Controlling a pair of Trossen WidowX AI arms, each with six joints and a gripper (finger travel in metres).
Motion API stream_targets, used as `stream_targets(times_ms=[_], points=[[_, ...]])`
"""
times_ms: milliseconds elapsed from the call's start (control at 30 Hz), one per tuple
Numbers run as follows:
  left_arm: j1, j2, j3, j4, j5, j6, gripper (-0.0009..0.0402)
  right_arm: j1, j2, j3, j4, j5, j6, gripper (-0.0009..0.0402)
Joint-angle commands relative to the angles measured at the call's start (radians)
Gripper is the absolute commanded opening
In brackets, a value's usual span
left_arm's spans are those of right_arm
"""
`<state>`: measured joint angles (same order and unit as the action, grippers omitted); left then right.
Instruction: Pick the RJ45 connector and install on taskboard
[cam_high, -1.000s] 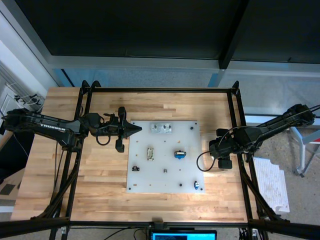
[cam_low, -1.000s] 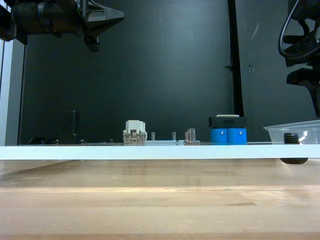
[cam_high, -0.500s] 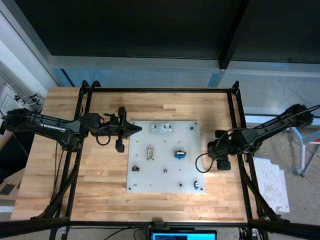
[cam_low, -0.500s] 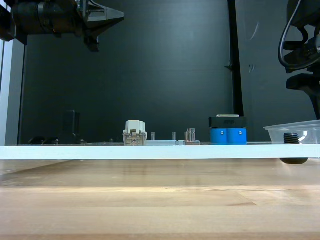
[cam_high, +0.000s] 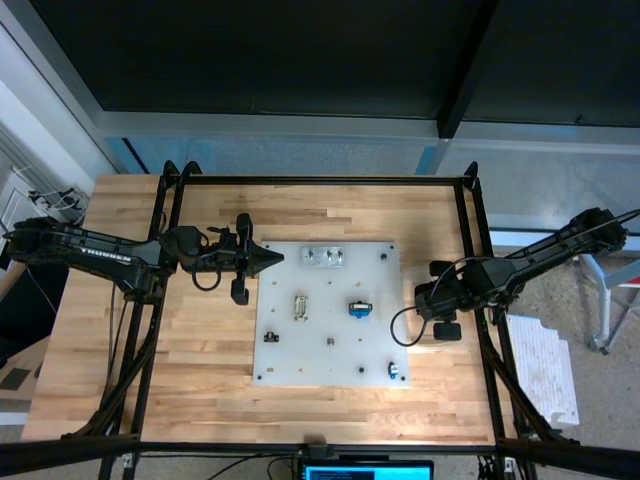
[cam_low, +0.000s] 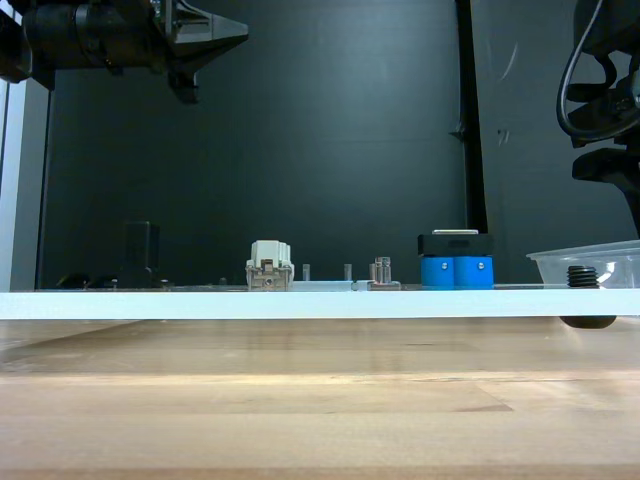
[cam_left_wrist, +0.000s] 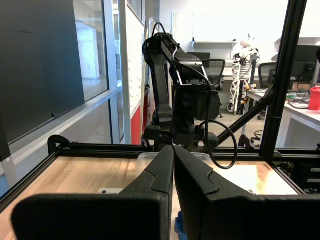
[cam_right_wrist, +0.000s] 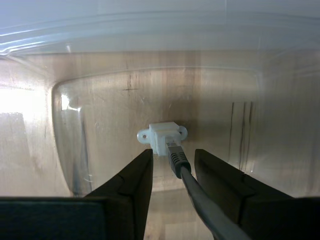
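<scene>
Pickup seemed underway: right gripper (cam_right_wrist: 172, 159), fingers (cam_right_wrist: 131, 180) released, hung above the RJ45 connector (cam_right_wrist: 162, 136) in the tray (cam_right_wrist: 150, 30) beside the taskboard (cam_high: 300, 352), needing to drop and close; left gripper (cam_high: 272, 258) hovered clenched at the taskboard's left edge.

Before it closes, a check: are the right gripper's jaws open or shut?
Open: right gripper jaws stand apart near the RJ45 connector in the tray. Left gripper hovers shut at the left edge of the taskboard.
</scene>
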<state>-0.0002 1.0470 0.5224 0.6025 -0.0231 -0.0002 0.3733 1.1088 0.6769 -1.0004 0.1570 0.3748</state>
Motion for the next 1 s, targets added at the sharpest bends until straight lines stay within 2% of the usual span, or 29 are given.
stream_targets(times_ms=[33, 667, 933, 1000], points=[[0.0, 0.0, 0.0, 0.0, 0.0, 0.0, 0.0, 0.0, 0.0, 0.0, 0.0, 0.0, 0.001, 0.0094], [0.0, 0.0, 0.0, 0.0, 0.0, 0.0, 0.0, 0.0, 0.013, 0.0, 0.0, -0.001, 0.0, 0.0009], [0.0, 0.0, 0.0, 0.0, 0.0, 0.0, 0.0, 0.0, 0.012, 0.0, 0.0, -0.002, 0.0, 0.0], [0.0, 0.0, 0.0, 0.0, 0.0, 0.0, 0.0, 0.0, 0.01, 0.002, 0.0, -0.011, 0.0, 0.0]])
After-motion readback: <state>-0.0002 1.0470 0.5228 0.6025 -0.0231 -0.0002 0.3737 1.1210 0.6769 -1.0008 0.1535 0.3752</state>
